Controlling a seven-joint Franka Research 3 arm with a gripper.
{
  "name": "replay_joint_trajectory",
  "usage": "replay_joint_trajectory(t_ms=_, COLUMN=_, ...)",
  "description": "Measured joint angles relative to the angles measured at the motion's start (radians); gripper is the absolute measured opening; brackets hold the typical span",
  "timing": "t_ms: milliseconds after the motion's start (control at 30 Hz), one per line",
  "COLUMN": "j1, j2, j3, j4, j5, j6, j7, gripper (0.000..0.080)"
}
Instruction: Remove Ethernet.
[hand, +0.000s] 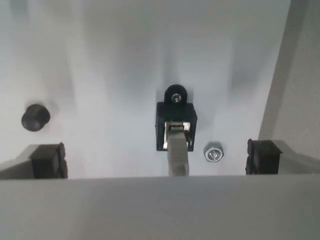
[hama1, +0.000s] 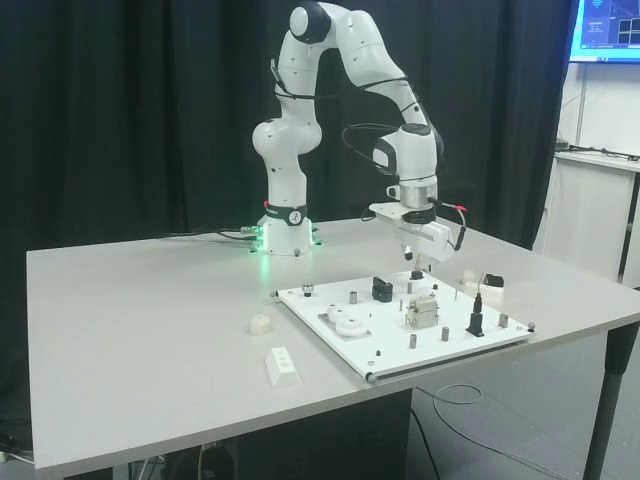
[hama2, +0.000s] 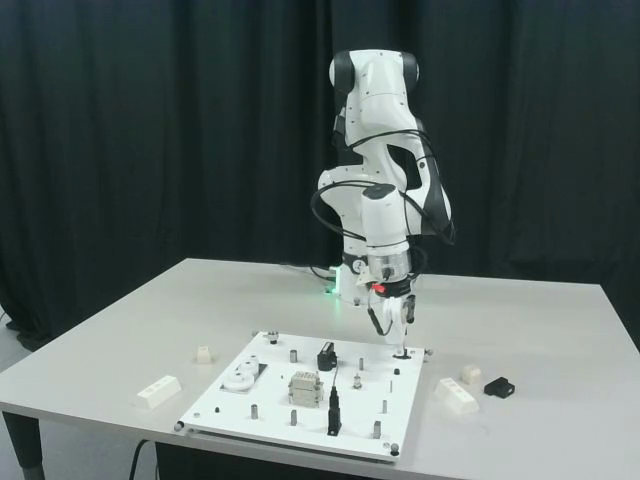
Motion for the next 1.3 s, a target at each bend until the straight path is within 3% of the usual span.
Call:
replay_joint_trajectory(t_ms=900, j1=0.033, j2=0.038, j3=-0.007, j4=0.0, j5=0.036, j6=0.033, j7=-0.003, gripper=0.08)
replay_joint_trajectory(t_ms=933, j1=0.033, j2=0.038, j3=-0.008, j4=0.0, j5=0.039, j6=0.034, j7=-0.004, gripper=0.07)
replay_joint_trajectory(t_ms=1233, j1=0.035, j2=0.038, j3=-0.017, j4=0.0, j5=0.051, j6=0.034, j7=-0.02, gripper=0.07)
replay_joint_trajectory(t_ms=1267, j1=0.035, j2=0.038, j3=-0.018, j4=0.0, j5=0.051, j6=0.034, j7=-0.02, gripper=0.0348)
replay_joint_trajectory(t_ms=1300, j1=0.035, j2=0.038, j3=-0.019, j4=0.0, j5=0.051, j6=0.034, j7=-0.02, gripper=0.0348)
